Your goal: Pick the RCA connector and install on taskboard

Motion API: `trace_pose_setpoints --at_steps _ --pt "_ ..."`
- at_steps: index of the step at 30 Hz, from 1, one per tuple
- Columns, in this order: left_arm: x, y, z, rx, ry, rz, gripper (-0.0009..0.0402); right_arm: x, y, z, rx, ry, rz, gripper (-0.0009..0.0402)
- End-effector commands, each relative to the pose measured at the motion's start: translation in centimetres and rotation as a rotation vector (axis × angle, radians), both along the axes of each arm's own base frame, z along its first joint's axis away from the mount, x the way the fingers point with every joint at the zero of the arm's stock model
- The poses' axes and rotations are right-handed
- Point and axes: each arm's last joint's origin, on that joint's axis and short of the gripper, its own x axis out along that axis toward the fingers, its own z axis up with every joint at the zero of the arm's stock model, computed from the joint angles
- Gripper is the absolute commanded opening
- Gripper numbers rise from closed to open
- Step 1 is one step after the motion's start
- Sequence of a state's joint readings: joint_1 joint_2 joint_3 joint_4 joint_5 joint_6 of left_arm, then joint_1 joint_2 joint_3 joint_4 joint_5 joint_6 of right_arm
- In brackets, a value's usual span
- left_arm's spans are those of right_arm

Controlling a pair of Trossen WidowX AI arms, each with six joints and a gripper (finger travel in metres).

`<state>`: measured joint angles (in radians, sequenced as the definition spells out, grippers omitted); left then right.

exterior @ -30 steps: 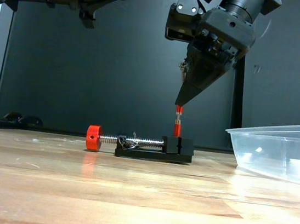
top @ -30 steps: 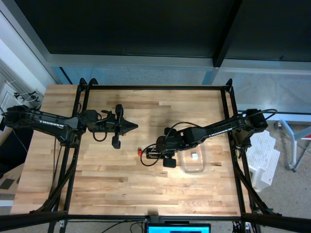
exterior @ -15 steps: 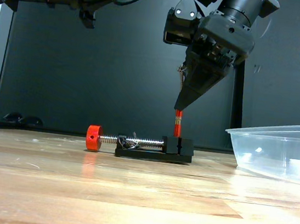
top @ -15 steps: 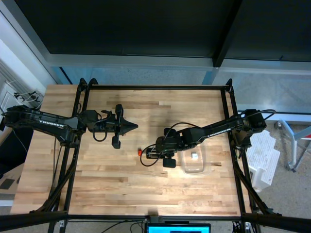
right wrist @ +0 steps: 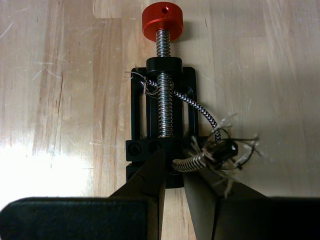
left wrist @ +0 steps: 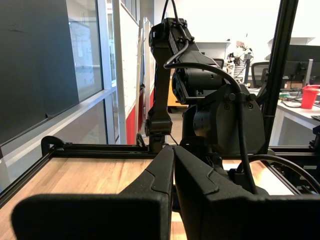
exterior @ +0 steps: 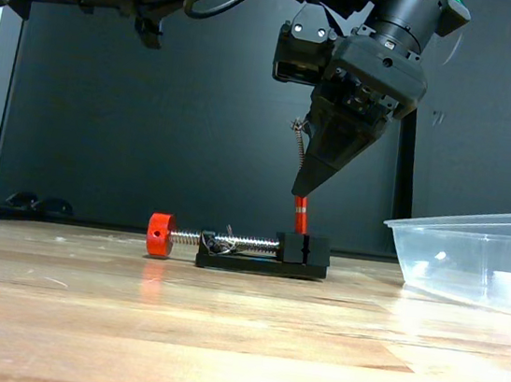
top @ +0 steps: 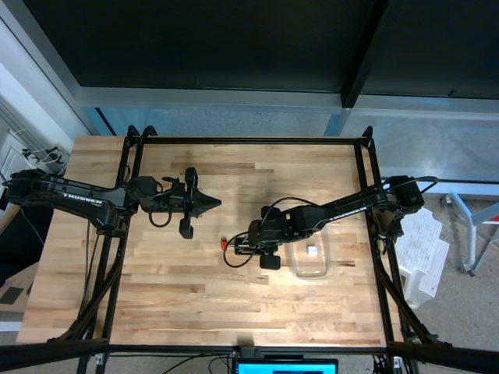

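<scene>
Right gripper (exterior: 299, 189): RCA connector (exterior: 300, 215) near-upright on taskboard (exterior: 261, 253); left gripper (top: 217, 203) aloft

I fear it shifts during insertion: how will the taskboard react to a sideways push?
The taskboard looks small and shows no fastening, so it probably slides easily. Its low, flat frame makes tipping unlikely. The right gripper, holding the RCA connector over its end, should press straight down; the left gripper hangs parked, shut, away from it.
</scene>
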<state>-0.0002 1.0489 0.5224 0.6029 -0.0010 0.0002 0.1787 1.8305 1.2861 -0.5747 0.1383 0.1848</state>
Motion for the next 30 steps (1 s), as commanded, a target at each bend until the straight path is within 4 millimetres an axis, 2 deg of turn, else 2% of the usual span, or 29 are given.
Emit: trace_pose_setpoints --at_steps 1,6,15,25,30 --pt "0.0 0.0 0.0 0.0 0.0 0.0 0.0 -0.2 0.0 -0.1 -0.002 0.013 0.001 0.0" --pt "0.0 0.0 0.0 0.0 0.0 0.0 0.0 -0.2 0.0 0.1 -0.001 0.008 0.001 0.0006" --pt "0.0 0.0 0.0 0.0 0.0 0.0 0.0 -0.2 0.0 0.1 -0.002 0.007 0.0 0.0049" --pt "0.0 0.0 0.0 0.0 0.0 0.0 0.0 -0.5 -0.1 1.0 0.004 -0.019 0.0 0.0073" --pt "0.0 0.0 0.0 0.0 0.0 0.0 0.0 -0.7 -0.1 1.4 0.004 -0.025 0.003 0.0099"
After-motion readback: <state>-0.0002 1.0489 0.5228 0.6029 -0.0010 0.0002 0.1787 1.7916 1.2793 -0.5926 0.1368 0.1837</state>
